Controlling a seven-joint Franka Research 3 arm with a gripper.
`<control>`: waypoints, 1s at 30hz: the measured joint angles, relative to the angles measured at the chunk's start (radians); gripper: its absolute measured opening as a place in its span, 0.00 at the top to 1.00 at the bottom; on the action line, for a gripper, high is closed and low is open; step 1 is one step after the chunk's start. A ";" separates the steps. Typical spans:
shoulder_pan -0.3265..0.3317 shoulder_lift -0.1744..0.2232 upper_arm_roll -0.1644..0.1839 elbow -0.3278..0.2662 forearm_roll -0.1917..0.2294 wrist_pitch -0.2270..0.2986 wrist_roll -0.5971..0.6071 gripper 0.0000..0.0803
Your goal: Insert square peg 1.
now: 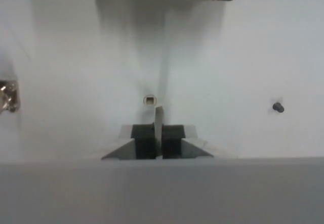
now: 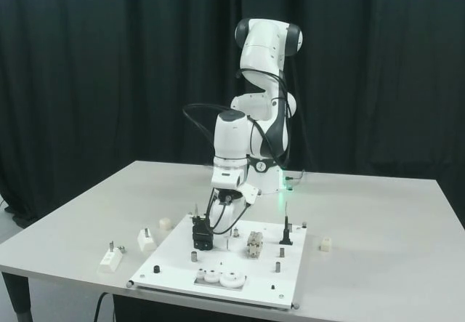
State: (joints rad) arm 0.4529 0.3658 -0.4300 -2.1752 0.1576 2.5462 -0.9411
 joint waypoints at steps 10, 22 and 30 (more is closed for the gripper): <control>-0.001 0.011 0.006 0.005 0.000 0.003 0.000 0.97; -0.004 0.014 0.009 0.005 0.000 0.003 0.000 0.97; -0.004 0.013 0.010 0.005 0.000 -0.002 0.000 0.97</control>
State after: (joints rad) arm 0.4489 0.3784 -0.4201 -2.1699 0.1576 2.5439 -0.9412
